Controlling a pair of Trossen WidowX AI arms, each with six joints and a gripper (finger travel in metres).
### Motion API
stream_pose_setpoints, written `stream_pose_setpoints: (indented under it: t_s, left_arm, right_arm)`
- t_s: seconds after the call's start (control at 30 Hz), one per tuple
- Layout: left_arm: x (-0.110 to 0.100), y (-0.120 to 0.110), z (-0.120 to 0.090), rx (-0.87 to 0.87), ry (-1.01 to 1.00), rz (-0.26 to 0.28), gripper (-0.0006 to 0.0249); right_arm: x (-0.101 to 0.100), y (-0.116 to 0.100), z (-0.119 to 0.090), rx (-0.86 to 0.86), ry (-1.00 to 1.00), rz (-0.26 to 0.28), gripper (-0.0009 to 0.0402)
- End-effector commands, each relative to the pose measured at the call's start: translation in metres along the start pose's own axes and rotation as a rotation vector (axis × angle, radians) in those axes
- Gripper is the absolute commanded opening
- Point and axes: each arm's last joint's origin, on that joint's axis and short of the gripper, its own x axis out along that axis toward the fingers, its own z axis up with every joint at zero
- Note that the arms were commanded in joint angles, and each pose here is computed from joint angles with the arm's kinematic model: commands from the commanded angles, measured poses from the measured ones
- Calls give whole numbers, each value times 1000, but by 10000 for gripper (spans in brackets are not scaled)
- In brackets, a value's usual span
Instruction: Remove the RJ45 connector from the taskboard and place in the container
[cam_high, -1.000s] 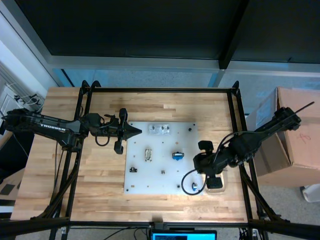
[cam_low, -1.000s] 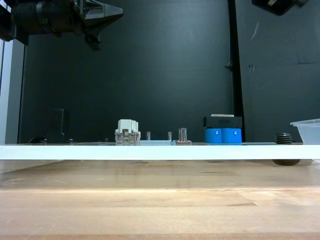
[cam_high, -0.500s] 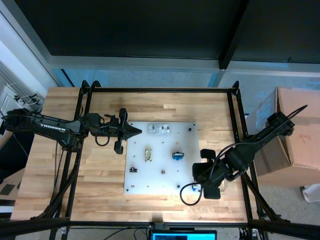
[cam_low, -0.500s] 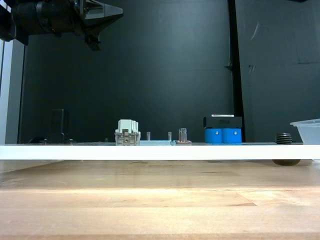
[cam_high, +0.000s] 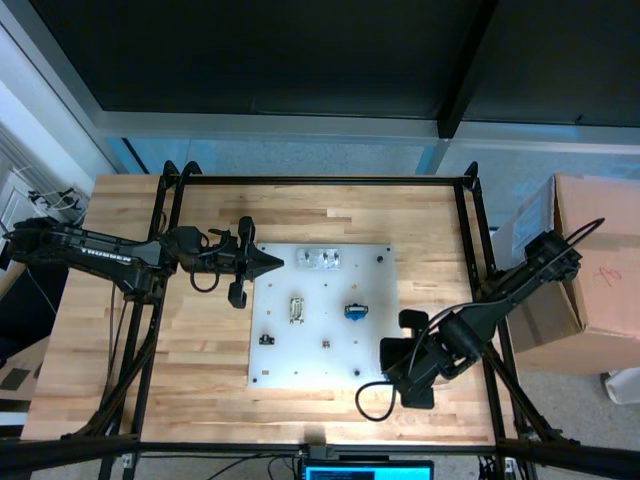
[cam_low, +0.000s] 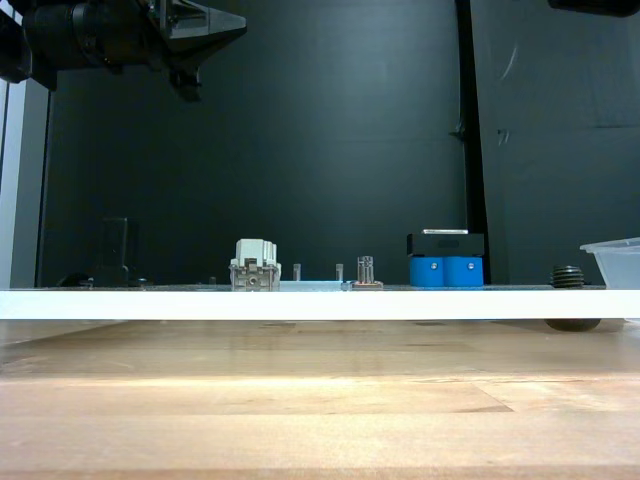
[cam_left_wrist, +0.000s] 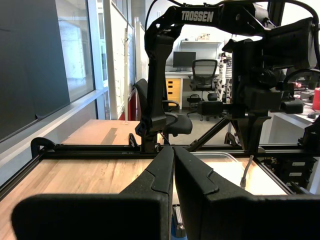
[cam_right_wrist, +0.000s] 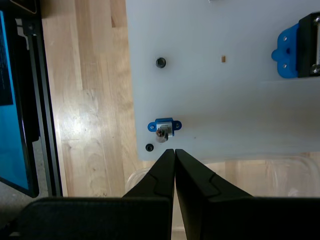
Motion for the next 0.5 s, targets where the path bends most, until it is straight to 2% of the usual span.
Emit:
stream_pose_setpoints:
  t_s: [0.03,0.13,0.5]
  left_arm:
    - [0,0,0,0,0,0,0]
    - [0,0,0,0,0,0,0]
    - [0,0,0,0,0,0,0]
  right_arm:
    - [4,0,-3,4,9,-10,0]
    - [8,0,-4,0,13,-13,0]
    - [47,12,-3,-16,69,-46,0]
